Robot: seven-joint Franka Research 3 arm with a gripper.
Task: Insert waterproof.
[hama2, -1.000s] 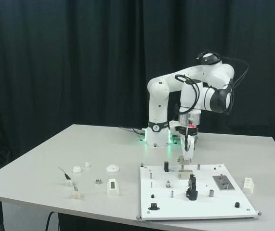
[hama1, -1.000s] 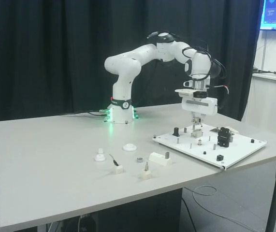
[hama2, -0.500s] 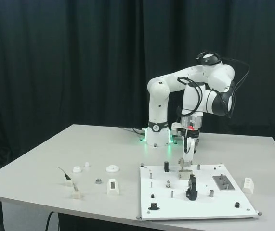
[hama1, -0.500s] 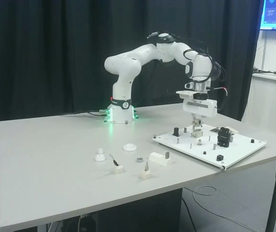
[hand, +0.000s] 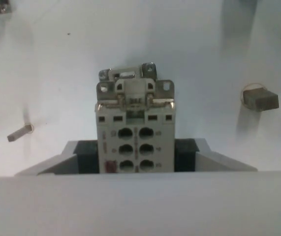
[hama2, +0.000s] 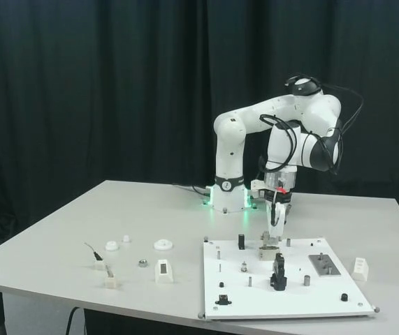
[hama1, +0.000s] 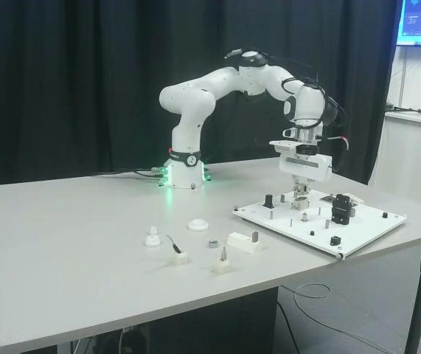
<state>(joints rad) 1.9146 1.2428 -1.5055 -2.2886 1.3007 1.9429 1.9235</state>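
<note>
Grey table (hama1: 85, 221) | arm bent over white board (hama1: 357, 228) | gripper (hama1: 299, 189) clamps waterproof connector (hand: 135, 142)

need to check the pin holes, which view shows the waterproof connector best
The wrist view: the waterproof connector fills the middle, its six holes and metal latch plain. In the first room view and second room view it is only a small block on the white board under the tool.

Small white parts (hama1: 197, 224) on grey table (hama1: 70, 221)

Six-holed connector (hand: 135, 145) upright between black end effector pads (hand: 87, 156), on white board (hand: 56, 73).
</note>
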